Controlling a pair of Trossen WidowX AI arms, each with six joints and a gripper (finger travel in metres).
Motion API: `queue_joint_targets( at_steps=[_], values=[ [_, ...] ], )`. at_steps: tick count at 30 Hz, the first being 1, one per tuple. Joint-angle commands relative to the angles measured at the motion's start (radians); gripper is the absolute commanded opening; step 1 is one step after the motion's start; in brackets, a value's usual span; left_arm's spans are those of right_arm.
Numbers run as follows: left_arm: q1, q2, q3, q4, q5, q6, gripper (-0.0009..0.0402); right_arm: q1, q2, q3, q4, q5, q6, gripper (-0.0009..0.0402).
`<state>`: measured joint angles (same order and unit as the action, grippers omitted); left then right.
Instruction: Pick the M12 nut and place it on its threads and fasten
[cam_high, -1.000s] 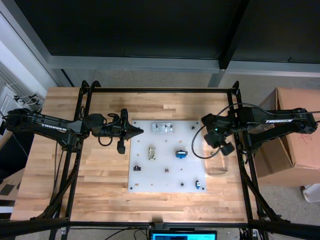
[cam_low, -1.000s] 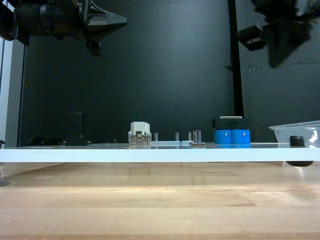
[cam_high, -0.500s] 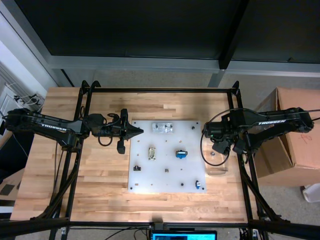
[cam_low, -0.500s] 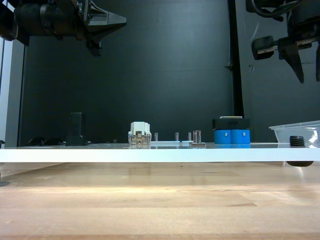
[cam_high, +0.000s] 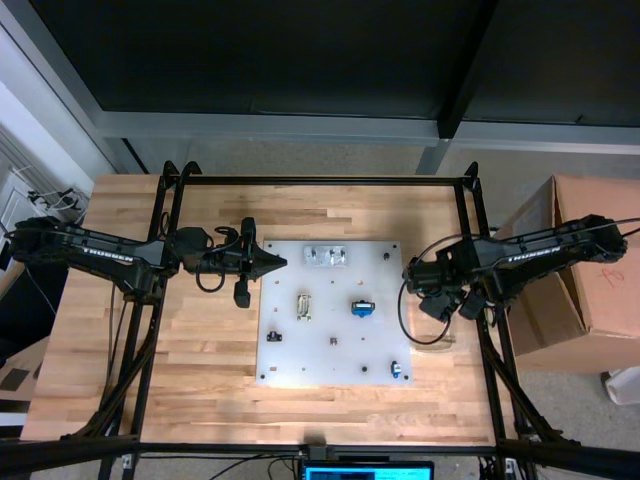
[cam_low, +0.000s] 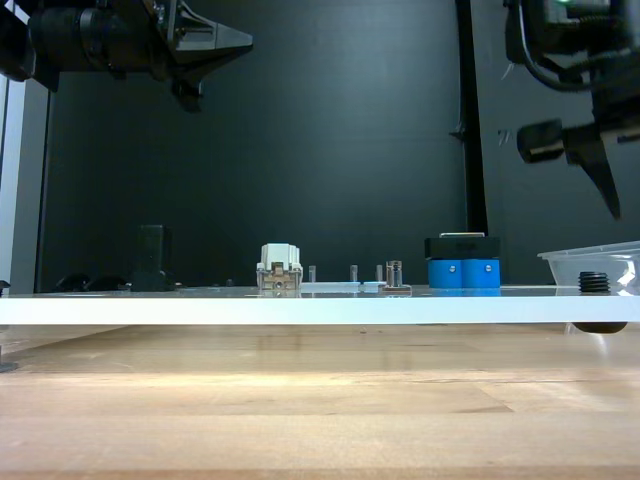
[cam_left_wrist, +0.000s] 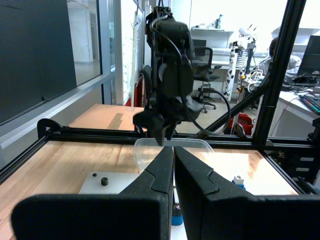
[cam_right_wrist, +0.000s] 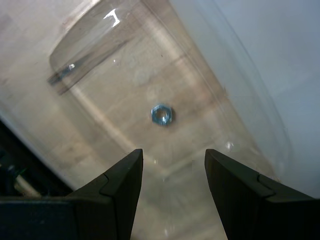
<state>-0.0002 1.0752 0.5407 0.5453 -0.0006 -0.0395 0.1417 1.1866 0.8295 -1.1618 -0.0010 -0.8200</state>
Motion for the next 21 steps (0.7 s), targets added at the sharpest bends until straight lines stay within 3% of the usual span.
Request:
queue_joint_targets(
  at_steps=[1, 14, 21],
  values=[
    [0.0, 0.0, 0.0, 0.0, 0.0, 0.0, 0.0, 0.01, 0.0, -0.052, 0.069, 0.0, 0.0, 0.0172],
    [0.0, 0.0, 0.0, 0.0, 0.0, 0.0, 0.0, 0.011, 0.111, -0.099, 0.162, 0.0, -0.029, 0.0173],
    [0.0, 0.0, 0.0, 0.0, 0.0, 0.0, 0.0, 0.016, 0.117, -0.151, 0.233, 0.0, -0.032, 0.0173]
  ],
)
